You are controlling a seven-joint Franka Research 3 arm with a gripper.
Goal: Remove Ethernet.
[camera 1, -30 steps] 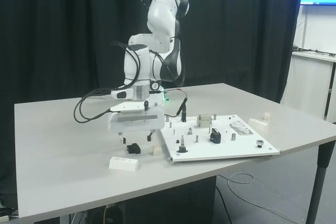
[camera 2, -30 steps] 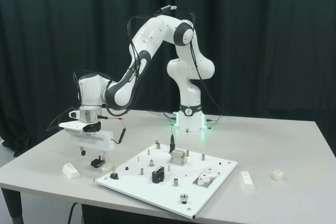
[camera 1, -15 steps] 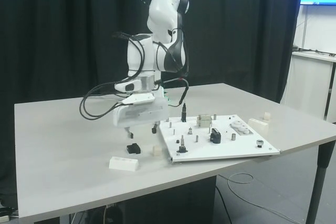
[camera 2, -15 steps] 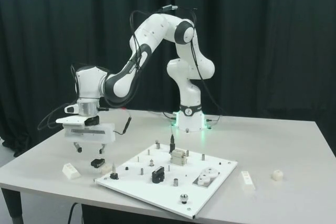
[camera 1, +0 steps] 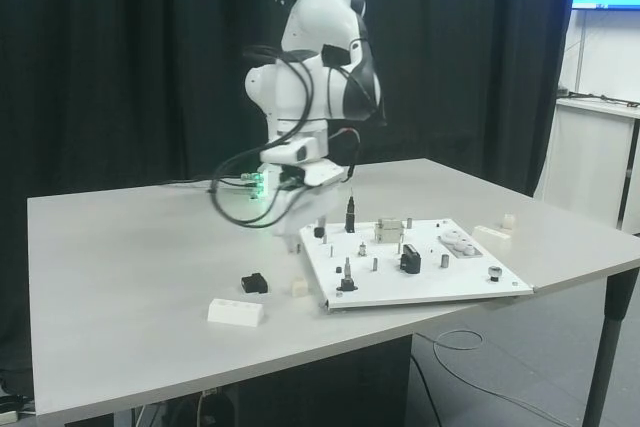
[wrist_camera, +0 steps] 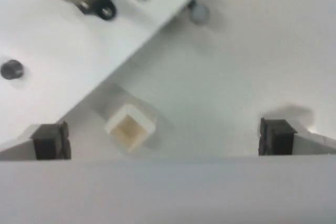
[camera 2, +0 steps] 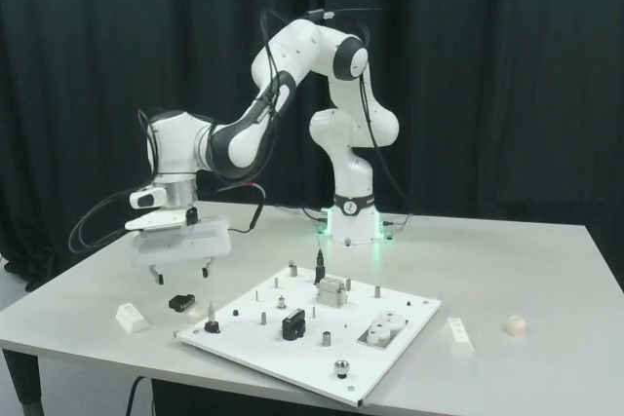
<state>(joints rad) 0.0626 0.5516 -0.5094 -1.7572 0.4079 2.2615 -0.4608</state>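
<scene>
Since a second ago the arm has risen and swung away from the Ethernet plug (camera 1: 254, 283) toward the board (camera 1: 450, 287), so the gripper (camera 2: 182, 273) no longer hangs straight over the plug. The plug, a small black piece, lies on the grey table (camera 1: 120, 247) off the board, near the board's corner and free of the gripper. In the second room view the plug (camera 2: 179, 303) sits between a white block (camera 2: 132, 318) and a small cube (camera 2: 198, 311), with the cube just beside it and closer to the board (camera 2: 390, 362). The first room view gives the same row: block (camera 1: 236, 312), plug, cube (camera 1: 298, 287), then the board's edge. The gripper (camera 1: 300, 237) hovers above this spot, clear of the table. In the wrist view the gripper (wrist_camera: 163, 139) is spread wide with nothing between its black fingertips (wrist_camera: 51, 141); below it are the cube (wrist_camera: 129, 126), bare table (wrist_camera: 252, 51) and the board's corner (wrist_camera: 63, 61), while the plug itself is out of that view. On the board stands a black part (camera 2: 293, 324) among small pegs. Two more white pieces (camera 2: 458, 333) rest on the table (camera 2: 526, 270) past the board's other side, well apart from the plug.
</scene>
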